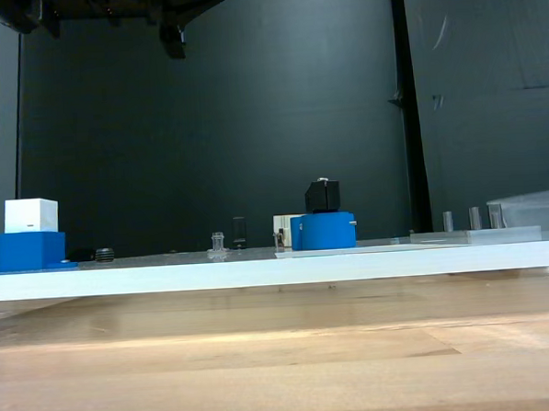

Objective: Pick the 16mm cylinder and install on the taskboard

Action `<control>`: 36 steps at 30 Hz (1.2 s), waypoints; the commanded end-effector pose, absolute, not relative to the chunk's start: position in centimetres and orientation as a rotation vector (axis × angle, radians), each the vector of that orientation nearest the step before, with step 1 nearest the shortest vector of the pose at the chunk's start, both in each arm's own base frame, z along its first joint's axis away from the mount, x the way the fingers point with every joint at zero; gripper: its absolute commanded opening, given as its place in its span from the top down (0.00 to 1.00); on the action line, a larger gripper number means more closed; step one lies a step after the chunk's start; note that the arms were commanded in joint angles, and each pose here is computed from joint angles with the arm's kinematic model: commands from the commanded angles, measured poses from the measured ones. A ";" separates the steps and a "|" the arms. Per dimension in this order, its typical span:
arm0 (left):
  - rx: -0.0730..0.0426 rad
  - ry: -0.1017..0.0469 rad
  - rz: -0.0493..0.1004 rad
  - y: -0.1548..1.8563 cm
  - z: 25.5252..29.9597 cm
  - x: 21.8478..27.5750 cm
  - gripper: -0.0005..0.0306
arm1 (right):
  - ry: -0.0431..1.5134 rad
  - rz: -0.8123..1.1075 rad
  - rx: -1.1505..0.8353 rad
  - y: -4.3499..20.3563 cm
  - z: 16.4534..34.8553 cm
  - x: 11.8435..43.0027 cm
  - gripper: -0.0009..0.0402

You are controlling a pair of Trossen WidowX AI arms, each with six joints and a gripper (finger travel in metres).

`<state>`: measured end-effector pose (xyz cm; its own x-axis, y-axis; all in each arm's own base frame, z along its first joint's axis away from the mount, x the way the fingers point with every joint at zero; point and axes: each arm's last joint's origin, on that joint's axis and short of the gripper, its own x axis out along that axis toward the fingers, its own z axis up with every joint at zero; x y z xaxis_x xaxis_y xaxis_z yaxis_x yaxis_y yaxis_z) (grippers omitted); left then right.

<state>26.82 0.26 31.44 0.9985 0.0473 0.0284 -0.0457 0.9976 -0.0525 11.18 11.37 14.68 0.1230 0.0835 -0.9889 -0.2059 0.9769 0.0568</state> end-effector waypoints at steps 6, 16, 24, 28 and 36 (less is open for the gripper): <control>-0.052 -0.029 0.047 0.26 31.43 26.83 0.98 | 1.428 0.216 -0.101 11.4 14.5 11.2 0.54; -0.052 -0.029 0.047 0.26 31.43 26.83 0.98 | 1.422 0.220 -0.096 11.4 14.5 11.2 0.82; -0.052 -0.030 0.047 0.26 31.43 26.83 0.98 | 1.413 0.225 -0.090 11.5 14.6 11.3 0.98; -0.052 -0.029 0.047 0.26 31.43 26.83 0.98 | 1.407 0.227 -0.087 11.5 14.8 11.4 0.97; -0.052 -0.029 0.047 0.26 31.43 26.83 0.98 | 1.408 0.228 -0.088 11.6 16.6 11.5 0.96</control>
